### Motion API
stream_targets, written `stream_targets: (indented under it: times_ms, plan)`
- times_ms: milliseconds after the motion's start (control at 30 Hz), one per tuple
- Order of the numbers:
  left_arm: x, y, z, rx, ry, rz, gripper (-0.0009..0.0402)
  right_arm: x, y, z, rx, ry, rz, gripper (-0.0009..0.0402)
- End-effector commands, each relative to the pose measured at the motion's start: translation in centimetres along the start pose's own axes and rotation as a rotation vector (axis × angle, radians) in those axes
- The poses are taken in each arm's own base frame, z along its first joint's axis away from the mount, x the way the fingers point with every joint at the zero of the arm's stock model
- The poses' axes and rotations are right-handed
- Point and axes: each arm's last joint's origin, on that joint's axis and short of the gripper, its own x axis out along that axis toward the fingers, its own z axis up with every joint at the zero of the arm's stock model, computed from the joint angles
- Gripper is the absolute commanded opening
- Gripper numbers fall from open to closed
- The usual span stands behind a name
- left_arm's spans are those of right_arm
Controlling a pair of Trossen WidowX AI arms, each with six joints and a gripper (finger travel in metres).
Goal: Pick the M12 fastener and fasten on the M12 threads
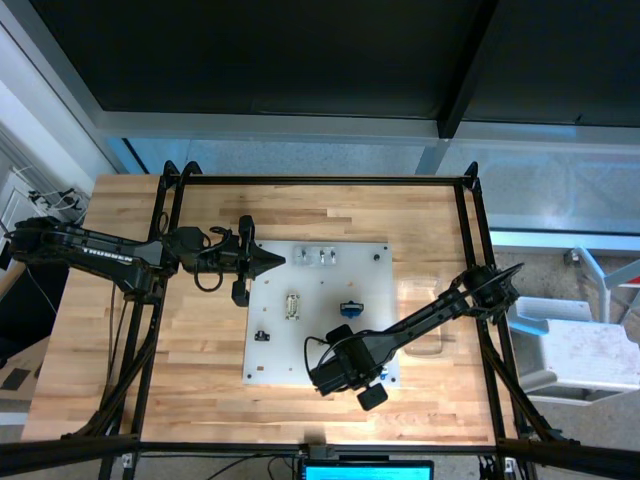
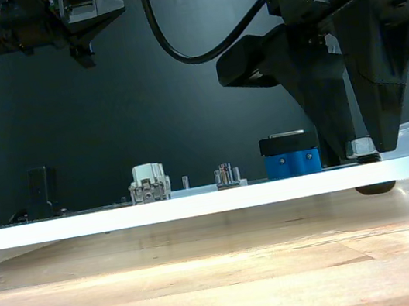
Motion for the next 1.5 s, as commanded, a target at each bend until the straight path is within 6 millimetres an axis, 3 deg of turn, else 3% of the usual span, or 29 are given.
stream_targets:
  times_ms: [33, 333, 633, 867, 1267, 1500]
  plan:
    - [0.0, 0.0, 0.0, 0.0, 0.0, 0.0, 0.0, -0.1, 0.0, -0.1, -0.001, 0.012, 0.0, 0.0142]
    - [0.0, 0.0, 0.0, 0.0, -0.001, 0.0, 0.0, -0.7, -0.2, -0.5, -0.002, 0.039, -0.014, 0.0205]
    - [0.0, 0.0, 0.0, 0.0, 0.0, 0.0, 0.0, -3.5, -0.2, -0.2, -0.059, 0.104, -0.014, 0.0205]
    - [0.0, 0.0, 0.0, 0.0, 0.0, 0.0, 0.0, -5.7, -0.2, 0.8, -0.6, 0.11, 0.03, 0.0185]
    - [0.0, 0.0, 0.0, 0.0, -0.001, 0.0, 0.0, -5.6, 0.0, 1.5, -1.081, 0.007, 0.084, 0.0177]
    - [0.0, 0.0, 0.0, 0.0, 0.0, 0.0, 0.0, -5.5, 0.1, 1.8, -1.499, -0.047, 0.079, 0.0177]
